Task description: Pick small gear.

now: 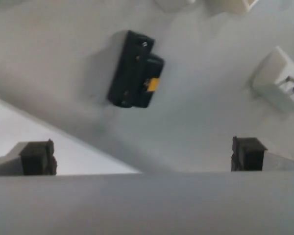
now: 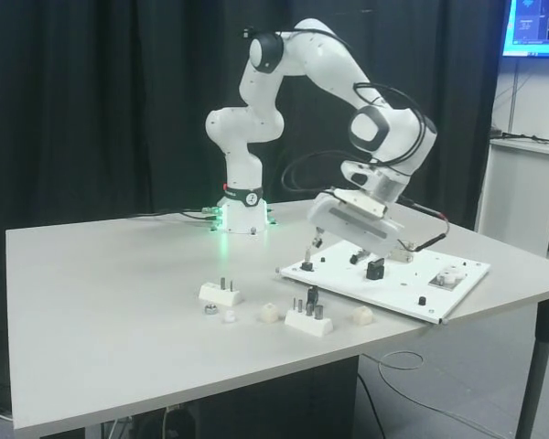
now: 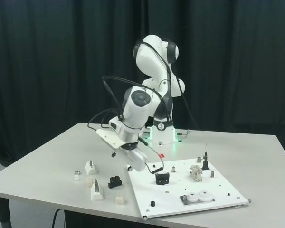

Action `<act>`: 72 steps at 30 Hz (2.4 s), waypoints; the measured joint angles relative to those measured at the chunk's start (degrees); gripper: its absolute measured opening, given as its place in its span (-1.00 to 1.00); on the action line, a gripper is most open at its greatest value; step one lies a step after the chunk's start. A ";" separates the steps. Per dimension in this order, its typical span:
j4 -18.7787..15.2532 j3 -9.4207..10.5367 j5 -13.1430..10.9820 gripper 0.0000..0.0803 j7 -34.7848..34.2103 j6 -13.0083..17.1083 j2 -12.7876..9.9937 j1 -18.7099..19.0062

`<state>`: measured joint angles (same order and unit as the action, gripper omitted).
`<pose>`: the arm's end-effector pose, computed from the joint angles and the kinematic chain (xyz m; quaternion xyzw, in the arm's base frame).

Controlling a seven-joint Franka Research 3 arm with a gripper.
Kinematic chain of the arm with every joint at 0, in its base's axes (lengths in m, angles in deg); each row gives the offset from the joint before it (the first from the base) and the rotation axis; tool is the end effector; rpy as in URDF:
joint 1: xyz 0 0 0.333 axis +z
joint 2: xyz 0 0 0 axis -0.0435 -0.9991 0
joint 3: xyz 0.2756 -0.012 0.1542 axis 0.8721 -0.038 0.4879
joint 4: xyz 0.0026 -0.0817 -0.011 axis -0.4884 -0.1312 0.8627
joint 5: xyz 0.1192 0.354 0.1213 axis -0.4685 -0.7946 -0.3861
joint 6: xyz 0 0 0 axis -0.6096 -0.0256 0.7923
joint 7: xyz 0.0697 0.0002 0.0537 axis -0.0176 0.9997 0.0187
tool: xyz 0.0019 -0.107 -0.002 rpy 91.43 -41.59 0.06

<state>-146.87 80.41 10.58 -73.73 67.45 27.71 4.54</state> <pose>0.6554 -0.0134 0.2776 0.8074 -0.5408 -0.0228 0.2349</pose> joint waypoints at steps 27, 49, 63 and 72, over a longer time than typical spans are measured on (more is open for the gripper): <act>-8.81 -5.11 -4.68 0.99 28.36 12.84 5.52 -8.58; -18.77 -14.96 -19.87 0.99 48.35 31.42 6.42 -8.61; -21.73 -16.68 -31.78 0.99 63.45 38.88 4.84 -9.88; -21.17 -16.69 -34.63 0.99 66.02 43.14 1.88 -10.00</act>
<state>-168.04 63.73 -24.06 -7.72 110.58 29.58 -5.47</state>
